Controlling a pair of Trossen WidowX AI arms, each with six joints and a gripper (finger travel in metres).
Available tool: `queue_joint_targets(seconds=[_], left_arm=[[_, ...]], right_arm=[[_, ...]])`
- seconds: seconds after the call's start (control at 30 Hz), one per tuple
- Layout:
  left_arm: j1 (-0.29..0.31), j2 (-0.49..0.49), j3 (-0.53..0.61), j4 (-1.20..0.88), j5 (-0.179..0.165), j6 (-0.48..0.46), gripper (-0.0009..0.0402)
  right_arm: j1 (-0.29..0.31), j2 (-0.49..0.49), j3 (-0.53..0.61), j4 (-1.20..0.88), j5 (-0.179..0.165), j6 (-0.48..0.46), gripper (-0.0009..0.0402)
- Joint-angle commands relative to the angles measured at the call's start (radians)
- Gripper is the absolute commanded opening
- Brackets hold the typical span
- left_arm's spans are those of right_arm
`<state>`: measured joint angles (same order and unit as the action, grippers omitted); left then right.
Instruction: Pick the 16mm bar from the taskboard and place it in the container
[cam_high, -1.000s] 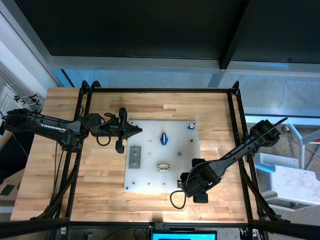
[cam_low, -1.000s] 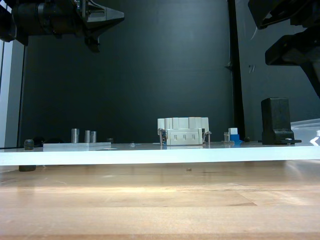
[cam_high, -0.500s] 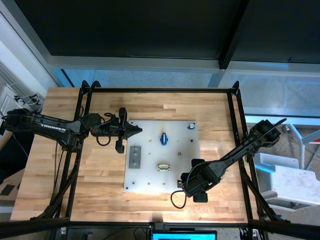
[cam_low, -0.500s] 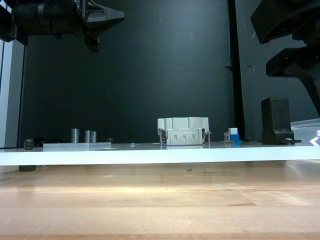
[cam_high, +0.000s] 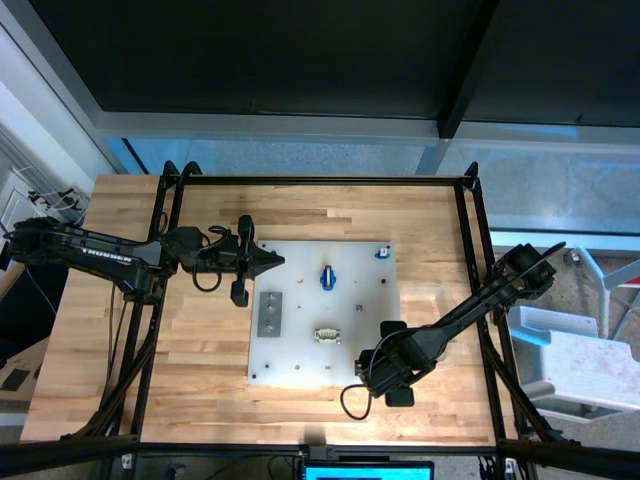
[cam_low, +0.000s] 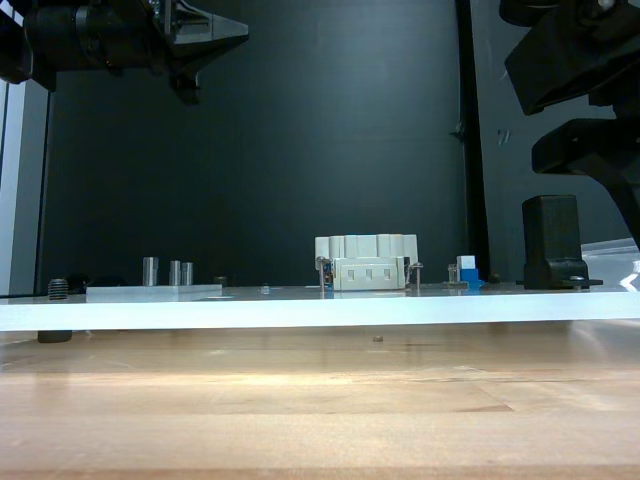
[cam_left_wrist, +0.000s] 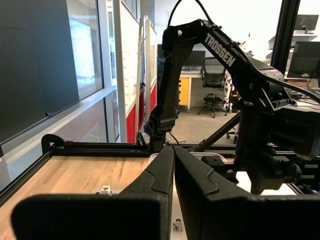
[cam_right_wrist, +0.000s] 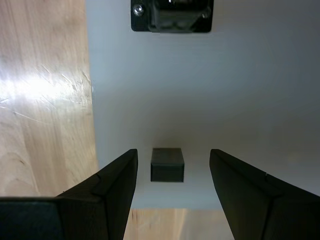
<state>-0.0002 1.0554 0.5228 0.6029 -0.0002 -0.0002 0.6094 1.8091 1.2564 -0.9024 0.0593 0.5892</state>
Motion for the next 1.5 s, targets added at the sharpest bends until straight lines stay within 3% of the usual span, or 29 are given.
queue_joint_targets(seconds=[0.03,0.93,1.5], left_arm=[[0.0,0.0,0.0,0.0,0.0,0.0,0.0],[0.0,0.0,0.0,0.0,0.0,0.0,0.0],[0.0,0.0,0.0,0.0,0.0,0.0,0.0]], right_arm=[[0.0,0.0,0.0,0.0,-0.001,0.001,0.0196],[0.0,-0.001,0.0,0.0,-0.008,0.002,0.0023],[0.0,-0.034,0.005,-0.015,-0.008,0.005,0.0004]])
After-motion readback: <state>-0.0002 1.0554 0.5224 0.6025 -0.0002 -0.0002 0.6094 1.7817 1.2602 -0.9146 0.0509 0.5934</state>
